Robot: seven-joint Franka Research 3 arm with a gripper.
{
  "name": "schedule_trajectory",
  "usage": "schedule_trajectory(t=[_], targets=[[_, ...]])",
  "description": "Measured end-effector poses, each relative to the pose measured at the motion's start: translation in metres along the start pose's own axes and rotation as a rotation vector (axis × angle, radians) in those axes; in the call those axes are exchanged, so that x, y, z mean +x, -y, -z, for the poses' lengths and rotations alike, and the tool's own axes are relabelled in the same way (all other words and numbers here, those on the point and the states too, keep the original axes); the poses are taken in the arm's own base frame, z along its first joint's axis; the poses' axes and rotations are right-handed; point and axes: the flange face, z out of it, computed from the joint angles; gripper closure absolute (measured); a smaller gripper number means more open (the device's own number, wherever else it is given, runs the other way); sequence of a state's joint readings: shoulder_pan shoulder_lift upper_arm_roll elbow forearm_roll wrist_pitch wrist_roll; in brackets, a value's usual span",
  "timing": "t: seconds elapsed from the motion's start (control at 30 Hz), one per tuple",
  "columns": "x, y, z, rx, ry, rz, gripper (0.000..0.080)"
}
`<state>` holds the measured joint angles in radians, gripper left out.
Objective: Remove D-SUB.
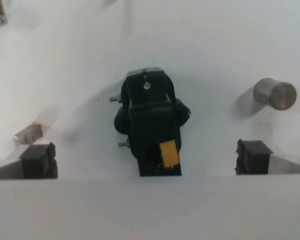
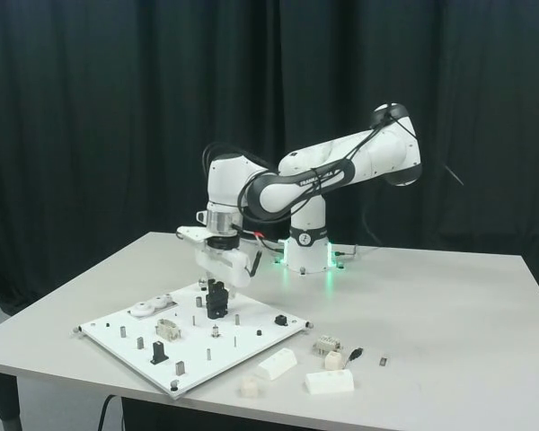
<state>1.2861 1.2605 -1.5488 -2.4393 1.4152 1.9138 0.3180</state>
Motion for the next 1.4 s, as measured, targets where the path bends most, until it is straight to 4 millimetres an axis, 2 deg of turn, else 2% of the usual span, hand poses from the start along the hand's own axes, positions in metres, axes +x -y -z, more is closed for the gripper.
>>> schedule_trajectory(t=[0.3, 0.33, 0.47, 0.5, 0.67, 0.7, 0.87, 0.9, 1.4], targets=[[0.004, 0.0, -0.005, -0.002, 0.005, 0.014, 0.0003], [0.005, 0.0, -0.005, -0.003, 0.005, 0.015, 0.014], [0.007, 0.0, -0.006, -0.002, 0.006, 0.012, 0.014], [0.008, 0.0, -0.006, -0.002, 0.006, 0.012, 0.0324], [0.009, 0.0, -0.006, 0.0, 0.008, 0.012, 0.0324], [0.009, 0.0, -0.006, 0.0, 0.009, 0.012, 0.0516], [0.009, 0.001, -0.006, 0.001, 0.014, 0.038, 0.0516], [0.009, 0.001, -0.006, 0.002, 0.014, 0.044, 0.0646], [0.011, 0.003, 0.002, 0.016, 0.011, 0.041, 0.0646]])
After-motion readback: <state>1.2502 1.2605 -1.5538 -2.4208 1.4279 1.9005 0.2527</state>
